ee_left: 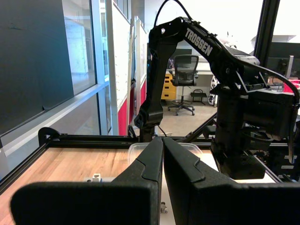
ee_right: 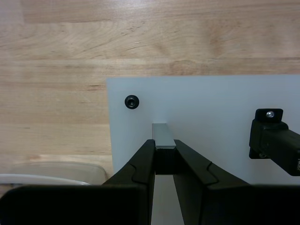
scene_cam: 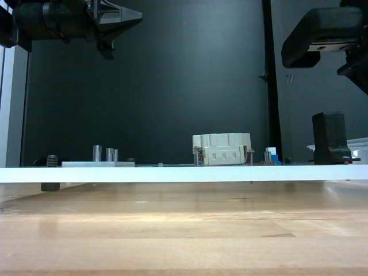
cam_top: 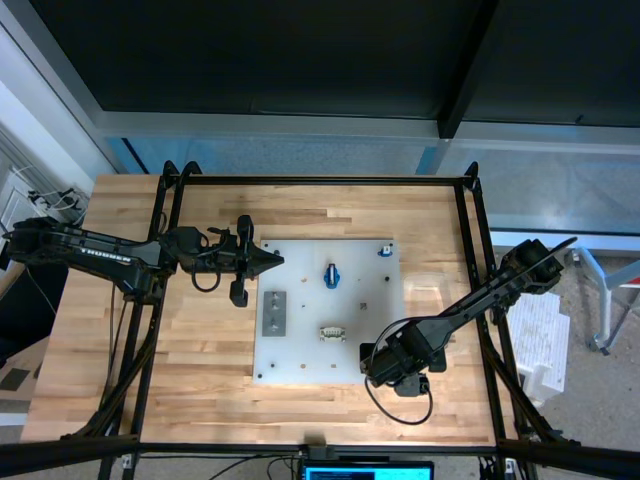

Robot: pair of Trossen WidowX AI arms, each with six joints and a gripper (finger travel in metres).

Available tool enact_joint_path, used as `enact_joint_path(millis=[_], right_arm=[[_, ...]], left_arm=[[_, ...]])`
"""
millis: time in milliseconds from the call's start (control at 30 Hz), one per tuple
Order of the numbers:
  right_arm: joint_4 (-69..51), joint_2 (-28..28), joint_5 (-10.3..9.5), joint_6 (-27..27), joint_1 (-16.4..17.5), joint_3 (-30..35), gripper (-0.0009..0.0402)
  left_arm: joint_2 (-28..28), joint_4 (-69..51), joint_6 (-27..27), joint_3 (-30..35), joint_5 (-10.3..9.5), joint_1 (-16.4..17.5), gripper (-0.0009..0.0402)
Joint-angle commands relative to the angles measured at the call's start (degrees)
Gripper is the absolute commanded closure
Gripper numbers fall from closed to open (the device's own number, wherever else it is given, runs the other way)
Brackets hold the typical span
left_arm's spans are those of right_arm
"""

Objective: Pick the 16mm bar and install on taskboard

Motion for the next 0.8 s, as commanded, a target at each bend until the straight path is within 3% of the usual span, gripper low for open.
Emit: enact_joint_path(millis=[33,800], right_arm=[[0.6,0.0,0.2,-0.1,-0.3,-0.4,0.0393],[4.1,-0.6,-0.2,-0.1,-1.0,-4.1,0.0393]], left_arm=[[0.0,0.0,0.0,0.0,0.02,0.0,0.0393],[0.0,0.0,0.0,0.0,0.02,0.0,0.0393]])
